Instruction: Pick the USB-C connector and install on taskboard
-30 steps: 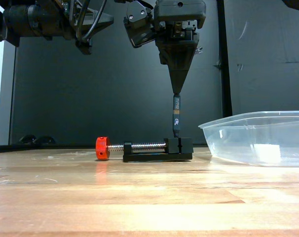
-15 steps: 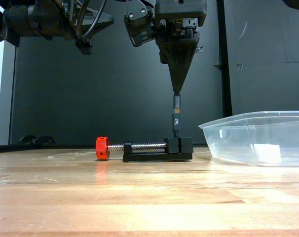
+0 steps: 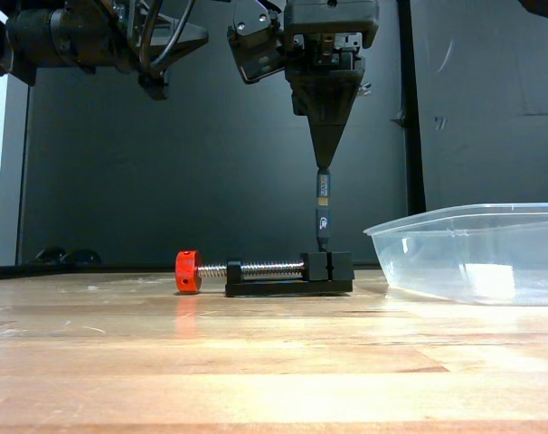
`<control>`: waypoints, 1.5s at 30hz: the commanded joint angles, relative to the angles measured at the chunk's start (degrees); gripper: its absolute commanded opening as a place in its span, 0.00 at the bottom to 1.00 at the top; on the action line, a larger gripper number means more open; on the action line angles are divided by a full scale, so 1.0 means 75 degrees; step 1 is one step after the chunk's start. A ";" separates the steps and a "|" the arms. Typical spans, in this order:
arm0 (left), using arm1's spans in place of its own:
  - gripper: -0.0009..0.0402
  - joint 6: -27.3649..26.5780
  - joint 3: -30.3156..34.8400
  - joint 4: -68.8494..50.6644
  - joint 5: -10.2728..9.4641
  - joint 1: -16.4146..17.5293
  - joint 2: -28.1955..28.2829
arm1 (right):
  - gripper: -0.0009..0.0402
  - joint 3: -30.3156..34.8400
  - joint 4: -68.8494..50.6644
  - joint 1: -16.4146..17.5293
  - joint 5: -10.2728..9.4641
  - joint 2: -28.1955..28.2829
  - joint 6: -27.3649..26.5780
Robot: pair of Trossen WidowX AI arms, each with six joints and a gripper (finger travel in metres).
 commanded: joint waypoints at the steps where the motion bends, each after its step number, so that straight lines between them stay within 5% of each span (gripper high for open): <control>1: 0.02 0.0000 0.0003 0.0003 0.0000 0.0000 0.0003 | 0.02 -0.0009 0.0017 0.0000 0.0009 0.0000 -0.0012; 45: 0.02 0.0000 0.0003 0.0003 0.0000 0.0003 0.0003 | 0.02 -0.0015 0.0052 -0.0029 -0.0050 0.0038 -0.0044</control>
